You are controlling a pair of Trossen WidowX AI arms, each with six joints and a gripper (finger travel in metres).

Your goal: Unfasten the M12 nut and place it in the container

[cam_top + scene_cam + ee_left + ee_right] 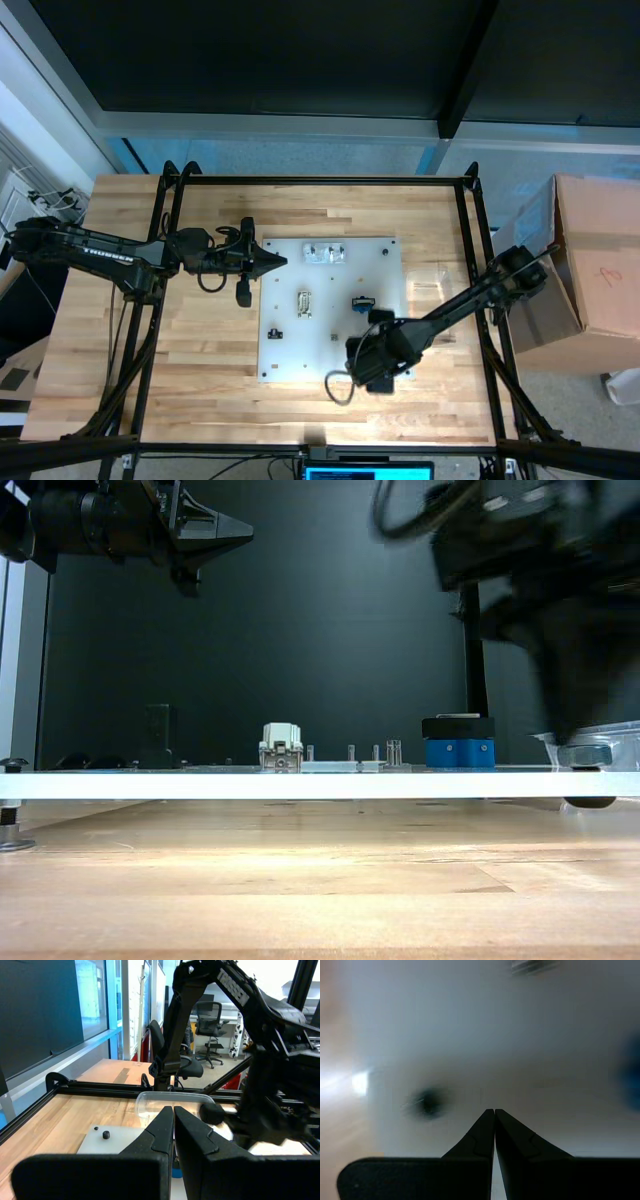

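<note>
The black left arm (100, 255) reaches inward, held high, its black left gripper (173, 1109) level, fingers pressed together. The black right arm (460, 300) slopes down; its black right gripper (494, 1111) points downward, fingers meeting tip to tip.

Black left gripper (173, 1108) and right gripper (494, 1111), white board (300, 350), blue block (459, 753)

left arm (100, 255): black, white TROSSEN lettering | right arm (450, 305): black, looped cable
</note>
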